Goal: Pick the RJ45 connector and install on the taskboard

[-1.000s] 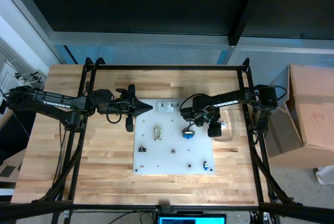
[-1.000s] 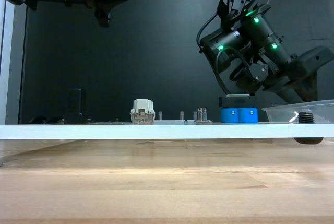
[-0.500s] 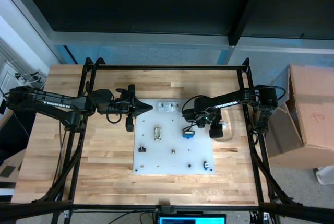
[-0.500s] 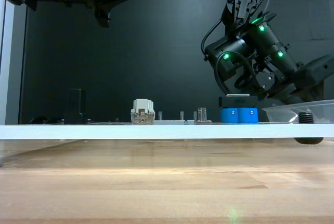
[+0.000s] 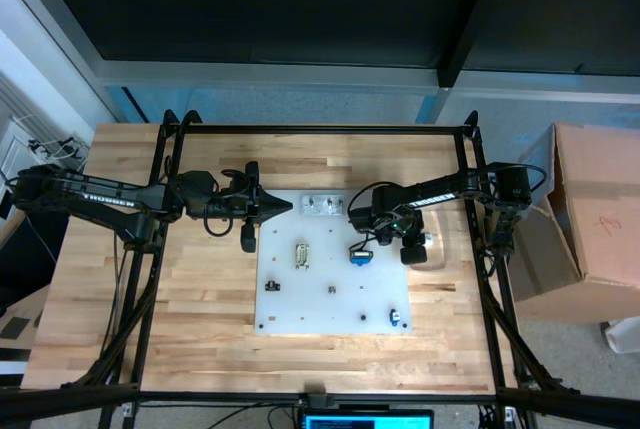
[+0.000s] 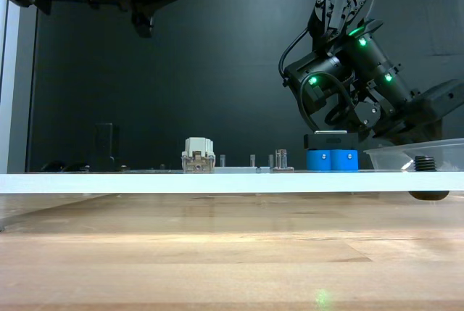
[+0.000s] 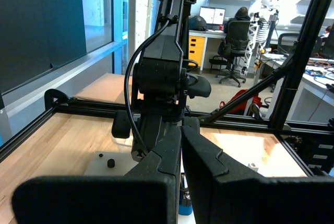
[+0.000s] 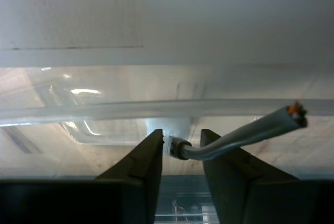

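- We see the left arm (image 5: 100,194) stretched rightward from the left edge, held high and about level.
- Its left gripper (image 5: 283,206) points right, with the fingers pressed together on nothing.
- The right arm (image 5: 450,187) reaches leftward, and we see its wrist bent down toward the right.
- The right gripper (image 8: 181,136) sits low, right of centre, fingers clamped on the RJ45 connector (image 8: 176,148).

Lab office: monitors (image 7: 211,15), swivel chair (image 7: 233,32), yellow drawer cabinet (image 7: 196,51).

Wooden table (image 5: 200,299), matt white board (image 5: 300,311)
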